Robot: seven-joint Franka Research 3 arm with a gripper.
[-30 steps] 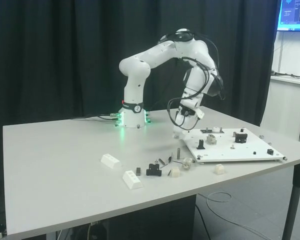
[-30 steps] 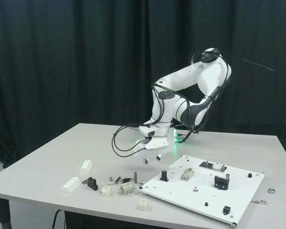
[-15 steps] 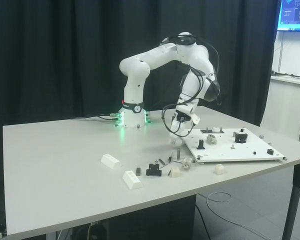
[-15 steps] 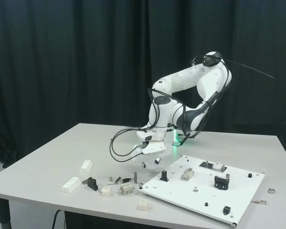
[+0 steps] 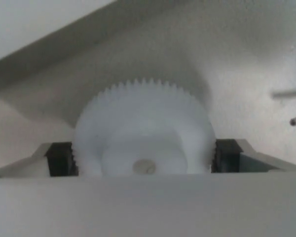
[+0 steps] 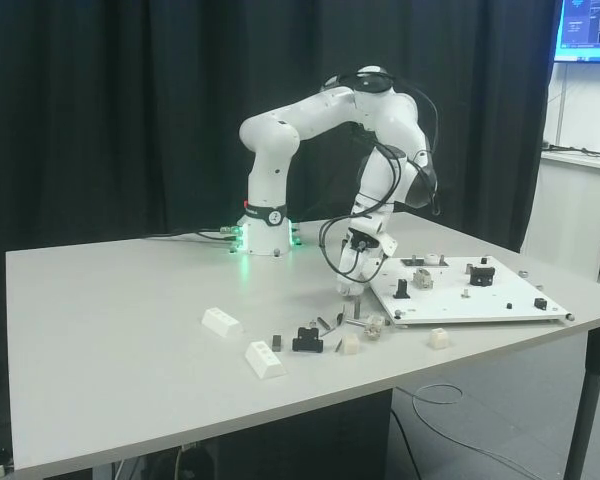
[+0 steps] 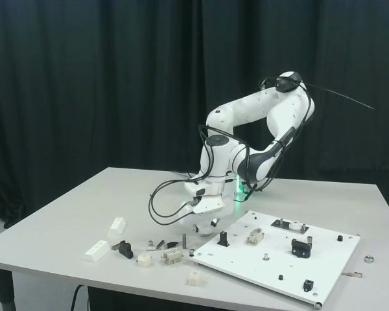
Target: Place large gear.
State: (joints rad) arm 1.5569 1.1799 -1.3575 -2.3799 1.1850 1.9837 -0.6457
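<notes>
With its two black pads closed on the large white toothed plastic gear (image 5: 144,136), the claw (image 7: 205,225) hangs low over the grey counter (image 7: 84,214) beside the white assembly board (image 7: 324,269); carrying to the board's post probably comes next.

A: What sort of place was it?
B: Robotics lab, def. White arm (image 6: 320,110) bolted on a grey bench (image 6: 110,320), green lights at its base (image 6: 242,238).
A: Anything else?
B: Black curtains (image 7: 117,78) hung all round the back, like a test cell. Screen (image 6: 587,30) was lit up on the wall in a corner, w/ a white cabinet (image 6: 570,210) under it.
A: Not a workshop?
B: Nope. White assembly board (image 7: 279,256) w/ small fixtures lay on the bench, loose test parts (image 7: 149,249) just beside it. Cable (image 6: 450,400) trailed on the floor below. Looked like an experiment setup.
</notes>
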